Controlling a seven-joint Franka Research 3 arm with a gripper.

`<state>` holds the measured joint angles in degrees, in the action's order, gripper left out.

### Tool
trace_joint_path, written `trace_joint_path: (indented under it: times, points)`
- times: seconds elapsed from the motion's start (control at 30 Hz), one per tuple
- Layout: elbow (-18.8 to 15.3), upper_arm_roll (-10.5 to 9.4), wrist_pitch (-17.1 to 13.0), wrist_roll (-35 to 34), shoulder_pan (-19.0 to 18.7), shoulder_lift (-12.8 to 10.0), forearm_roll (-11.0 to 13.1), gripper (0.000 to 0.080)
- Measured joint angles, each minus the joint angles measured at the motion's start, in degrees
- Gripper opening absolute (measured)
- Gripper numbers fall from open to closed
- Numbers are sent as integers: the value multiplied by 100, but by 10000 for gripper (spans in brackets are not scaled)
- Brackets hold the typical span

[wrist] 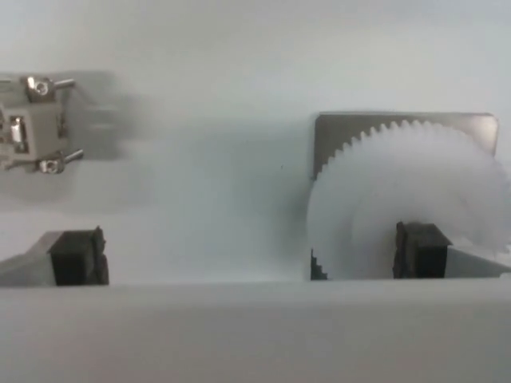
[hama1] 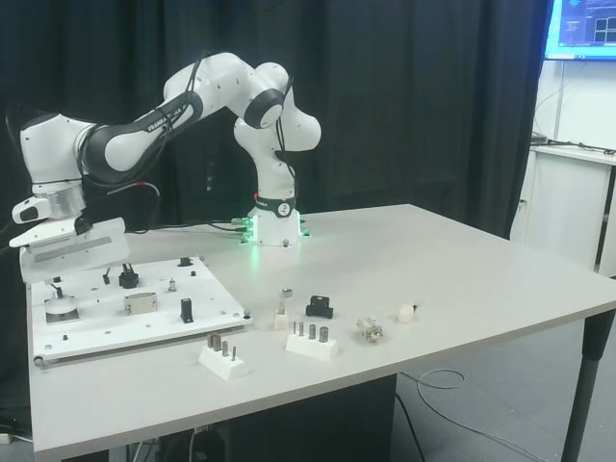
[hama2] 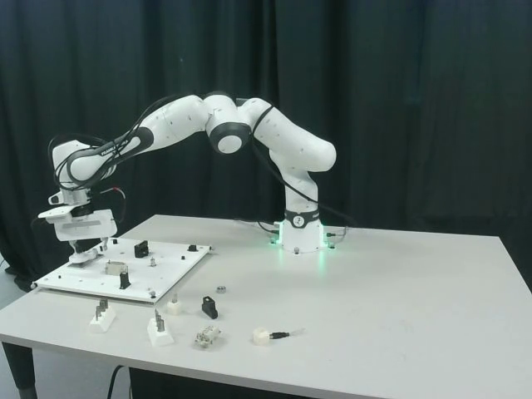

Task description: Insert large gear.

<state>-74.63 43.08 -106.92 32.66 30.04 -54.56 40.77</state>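
In the wrist view the large white gear (wrist: 415, 199) lies flat on a grey metal plate (wrist: 335, 132) of the white board. My gripper (wrist: 247, 255) is open, its fingers spread wide. One black fingertip (wrist: 419, 249) is over the gear's middle; the other fingertip (wrist: 76, 255) is far from it, over bare board. Nothing lies between them. In the first room view the gear (hama1: 63, 310) rests at the board's left end, right under the gripper (hama1: 67, 279). The second room view shows the gripper (hama2: 79, 247) low over the white board (hama2: 166, 270).
A metal connector (wrist: 32, 120) is mounted on the board (hama1: 207, 313) near the gear. The board also carries black parts (hama1: 186, 309) and small pegs. On the grey table in front stand white peg blocks (hama1: 221, 354), a black bracket (hama1: 319, 307) and small loose parts (hama1: 370, 329).
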Motion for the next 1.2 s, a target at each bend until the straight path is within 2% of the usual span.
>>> trace_joint_path:
  times: [1.2]
  points:
    - [-128,-25,-59,1,-33,33,25,800]
